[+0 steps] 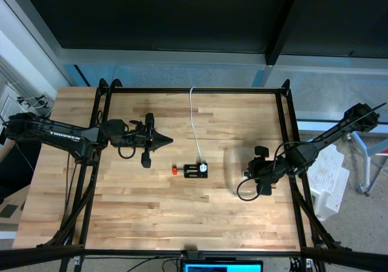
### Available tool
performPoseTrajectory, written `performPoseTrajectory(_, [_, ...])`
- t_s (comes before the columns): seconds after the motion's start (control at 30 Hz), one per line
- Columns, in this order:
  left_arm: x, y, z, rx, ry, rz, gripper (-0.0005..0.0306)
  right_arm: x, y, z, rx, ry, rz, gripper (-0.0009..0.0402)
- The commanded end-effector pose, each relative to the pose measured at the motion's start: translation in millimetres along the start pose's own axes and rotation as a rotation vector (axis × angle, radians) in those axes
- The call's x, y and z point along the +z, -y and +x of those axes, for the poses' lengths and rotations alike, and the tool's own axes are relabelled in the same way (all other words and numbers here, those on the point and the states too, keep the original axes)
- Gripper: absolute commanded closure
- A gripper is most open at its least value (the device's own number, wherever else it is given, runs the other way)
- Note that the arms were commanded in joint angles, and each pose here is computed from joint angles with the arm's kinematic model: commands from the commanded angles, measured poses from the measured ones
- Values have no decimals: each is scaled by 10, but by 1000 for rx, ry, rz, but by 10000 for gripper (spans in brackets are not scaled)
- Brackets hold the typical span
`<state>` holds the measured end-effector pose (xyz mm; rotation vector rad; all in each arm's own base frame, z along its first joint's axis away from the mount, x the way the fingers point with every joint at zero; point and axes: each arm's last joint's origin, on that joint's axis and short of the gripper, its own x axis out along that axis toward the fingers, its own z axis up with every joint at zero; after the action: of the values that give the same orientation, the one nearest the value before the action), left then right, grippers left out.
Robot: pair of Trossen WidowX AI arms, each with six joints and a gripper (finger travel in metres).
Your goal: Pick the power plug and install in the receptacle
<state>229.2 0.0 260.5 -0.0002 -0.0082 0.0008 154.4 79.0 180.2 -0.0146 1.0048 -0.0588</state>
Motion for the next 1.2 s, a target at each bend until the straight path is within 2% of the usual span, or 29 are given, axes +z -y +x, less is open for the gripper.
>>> performPoseTrajectory(0.03, [0,0,0,0,0,0,300,6,5,11,2,8,-8,244])
performPoseTrajectory(0.37, [0,0,0,0,0,0,300,0,14,24,-1,-1,-4,247])
performPoseTrajectory(0.8, [0,0,0,0,0,0,300,21,-21,89,1,-5,-4,283])
performPoseTrajectory(0.93, [0,0,0,0,0,0,300,19,-20,89,-1,-6,-4,316])
performPoseTrajectory(1.13, [0,0,0,0,0,0,300,18,-16,86,-5,-5,-4,398])
performPoseTrajectory(1.2, [0,0,0,0,0,0,300,19,-14,83,-6,-3,-3,387])
